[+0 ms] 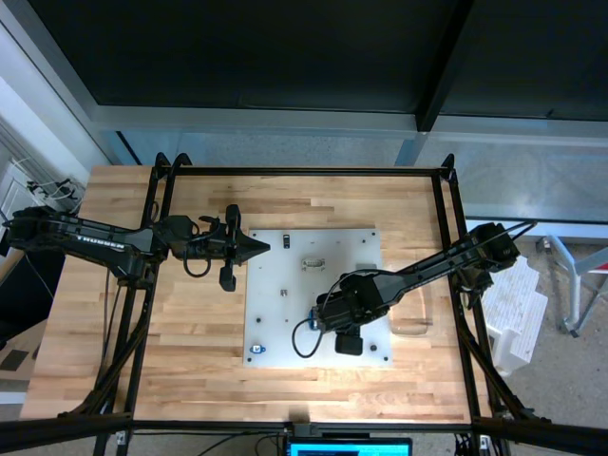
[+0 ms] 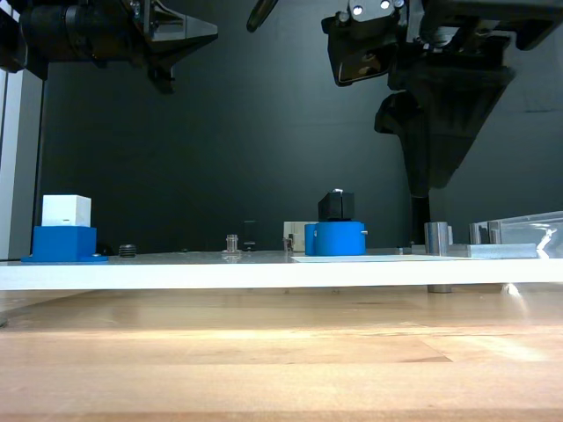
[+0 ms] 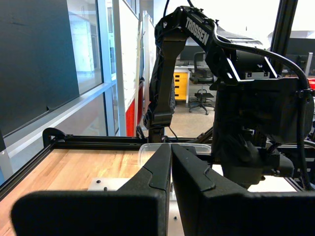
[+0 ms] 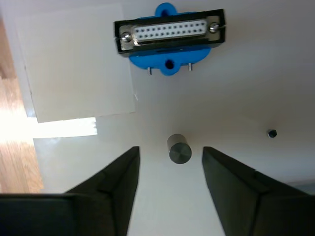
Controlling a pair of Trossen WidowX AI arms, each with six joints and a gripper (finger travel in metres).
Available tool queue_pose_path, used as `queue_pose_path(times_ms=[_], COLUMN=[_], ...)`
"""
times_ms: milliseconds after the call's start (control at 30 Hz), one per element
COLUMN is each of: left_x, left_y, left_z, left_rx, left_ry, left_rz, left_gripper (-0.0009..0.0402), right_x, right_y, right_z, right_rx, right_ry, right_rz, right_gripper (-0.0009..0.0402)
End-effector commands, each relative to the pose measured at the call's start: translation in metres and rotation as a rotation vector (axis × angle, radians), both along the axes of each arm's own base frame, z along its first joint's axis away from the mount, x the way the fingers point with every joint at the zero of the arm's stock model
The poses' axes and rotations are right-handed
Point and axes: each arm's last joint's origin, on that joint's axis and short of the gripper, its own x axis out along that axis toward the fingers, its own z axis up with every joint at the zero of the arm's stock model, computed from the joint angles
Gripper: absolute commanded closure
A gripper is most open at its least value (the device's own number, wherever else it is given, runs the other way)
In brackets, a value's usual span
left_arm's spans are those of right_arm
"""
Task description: Remove the 16mm cylinder and place in the container
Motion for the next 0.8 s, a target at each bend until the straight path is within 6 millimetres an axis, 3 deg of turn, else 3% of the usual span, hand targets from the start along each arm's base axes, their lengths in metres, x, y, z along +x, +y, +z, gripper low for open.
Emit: queue_pose_path(times_ms=[33, 533, 800], left_x=[0.0, 0.0, 0.0], left_y=[0.0, 0.0, 0.0], left_z=[0.0, 0.0, 0.0], left_rx=[0.0, 0.0, 0.0], left_ry=[0.0, 0.0, 0.0], left_rz=[0.0, 0.0, 0.0], left_gripper=[0.0393, 0.0393, 0.0393], right_x=[-0.001, -0.006, -0.006], right_y=[0.0, -0.002, -0.003], right_z=[-0.003, -0.032, -0.035], right_rx=[-0.014, -0.018, -0.019], right_ry=[0.009, -0.008, -0.012], right_rz=[0.058, 0.099, 0.101], right_gripper=[0.018, 0.0192, 0.0216])
